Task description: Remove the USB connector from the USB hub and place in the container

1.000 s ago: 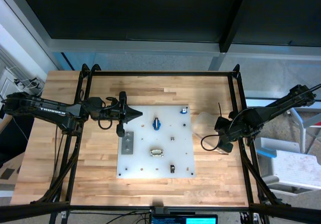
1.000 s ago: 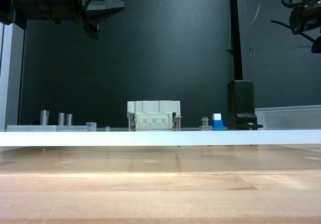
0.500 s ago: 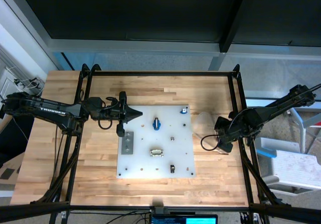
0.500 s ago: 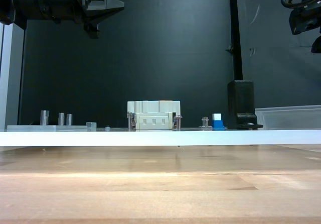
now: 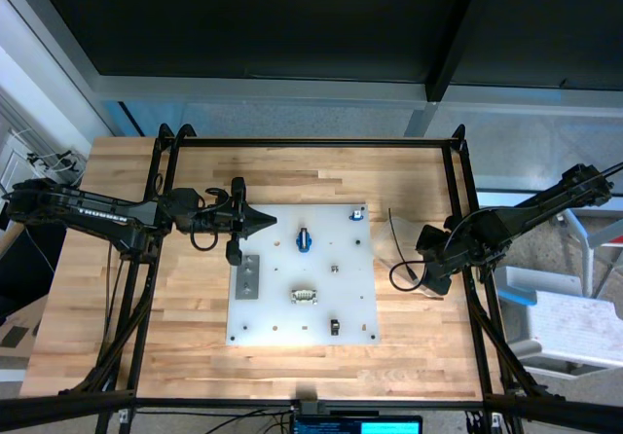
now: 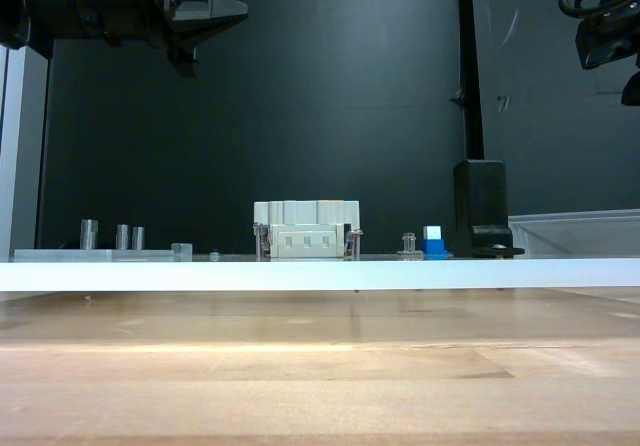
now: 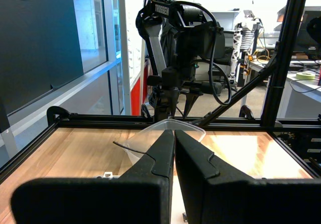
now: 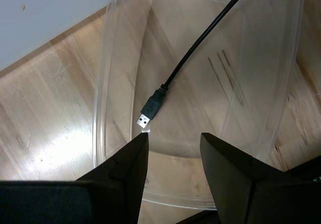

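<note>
The task appeared all but complete. The USB connector [image 8: 151,107] was out of the USB hub [image 5: 334,327] and lay inside the container [image 8: 102,108], its plug resting on the clear floor of the tub and touching neither tool. The container sat on the tabletop [image 5: 156,346] just to the right of the white board [image 5: 277,327], well apart from the hub, which remained at the near side of that board with nothing plugged into it. The right tool [image 8: 173,138] hung above the container with its two fingers apart and nothing between them, so the release was judged already made. What was left, by that reading, was only for the right arm to lift away from the tub. The left tool [image 5: 268,222] was held high over the far-left corner of the board, its fingers drawn together on nothing, and it took no part in the work. As to the connector itself: it was a small dark plug with a bright metal end, lying flat and slightly skewed on the tub floor. Its thin black cable ran in a gentle curve away from the plug, across the floor and on towards the far rim. From above, the cable [image 5: 393,228] showed as a fine dark line at the left side of the container. No damage to plug or cable could be made out.
</note>
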Available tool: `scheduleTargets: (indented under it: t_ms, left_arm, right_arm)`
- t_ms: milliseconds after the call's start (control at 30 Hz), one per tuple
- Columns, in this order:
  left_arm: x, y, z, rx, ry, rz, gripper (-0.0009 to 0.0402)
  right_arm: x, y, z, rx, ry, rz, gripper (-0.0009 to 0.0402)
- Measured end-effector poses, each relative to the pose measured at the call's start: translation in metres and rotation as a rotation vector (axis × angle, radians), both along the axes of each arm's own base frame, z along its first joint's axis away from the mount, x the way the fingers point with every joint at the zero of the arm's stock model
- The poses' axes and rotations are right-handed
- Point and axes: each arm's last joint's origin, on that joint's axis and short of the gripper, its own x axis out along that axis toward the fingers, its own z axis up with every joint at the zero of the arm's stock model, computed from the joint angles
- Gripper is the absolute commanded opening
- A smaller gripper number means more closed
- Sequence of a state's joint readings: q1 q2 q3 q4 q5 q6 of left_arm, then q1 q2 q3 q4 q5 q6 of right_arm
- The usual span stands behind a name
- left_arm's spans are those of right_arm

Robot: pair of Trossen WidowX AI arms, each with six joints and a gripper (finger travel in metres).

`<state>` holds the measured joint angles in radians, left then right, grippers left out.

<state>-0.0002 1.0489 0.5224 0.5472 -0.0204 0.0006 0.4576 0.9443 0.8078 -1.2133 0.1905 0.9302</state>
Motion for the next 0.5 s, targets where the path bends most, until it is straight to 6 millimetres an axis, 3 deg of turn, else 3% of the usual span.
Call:
scheduleTargets:
  t_ms: [500]
  left_arm:
    - [0.0000,0.0000,0.0001,0.000,0.000,0.000,0.0001]
  right_arm:
    - [0.0001,0.0001,0.0000,0.001,-0.002,0.000,0.0137]
